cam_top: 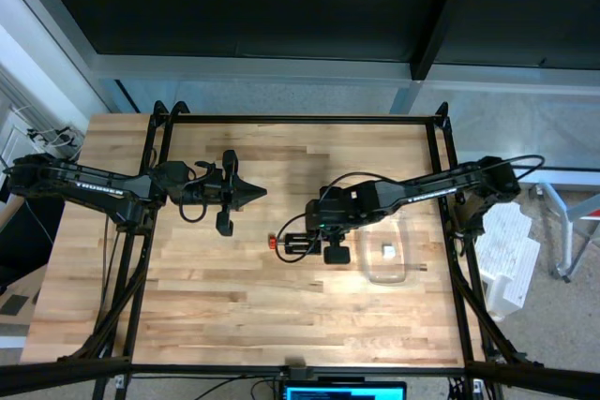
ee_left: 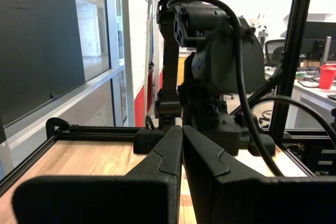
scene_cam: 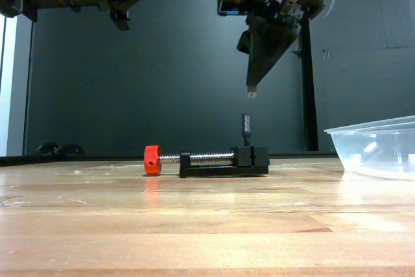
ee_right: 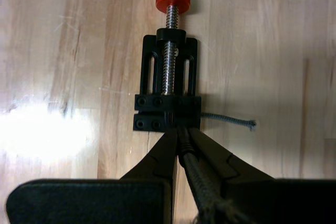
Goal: Remove the USB-C connector from taskboard and place in the container
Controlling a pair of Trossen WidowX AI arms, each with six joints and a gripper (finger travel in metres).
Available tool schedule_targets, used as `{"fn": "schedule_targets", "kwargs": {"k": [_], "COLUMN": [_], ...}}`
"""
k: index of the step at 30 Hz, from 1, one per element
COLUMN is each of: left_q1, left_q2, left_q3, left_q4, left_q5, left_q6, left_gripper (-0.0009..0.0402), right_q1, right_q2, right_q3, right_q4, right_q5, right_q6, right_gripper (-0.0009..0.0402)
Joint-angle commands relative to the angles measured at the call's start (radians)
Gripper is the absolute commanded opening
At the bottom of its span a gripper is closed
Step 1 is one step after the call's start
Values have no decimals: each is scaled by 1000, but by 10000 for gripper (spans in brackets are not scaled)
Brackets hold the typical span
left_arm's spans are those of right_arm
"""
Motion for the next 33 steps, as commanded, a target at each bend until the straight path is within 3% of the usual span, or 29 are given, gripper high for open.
{"fn": "schedule_targets", "kwargs": {"k": [1,22,33], "left_q1": [0,0,0], "left_q2": [0,0,0], "left_q3": [0,0,0], "left_q4": [0,-1,-2], "left_q5": [0,0,0], "left_q6": [0,0,0], "left_gripper": [0,0,0], "right_q1": [1,36,47], "right_q2": [-53,-407,-512], "right_q3": [-51,-413,-566], "right_q4": [1,-57,-57], "right_q5": [0,-1,0], "right_q6": [30,76,105], "right_gripper": [2,2,2]}}
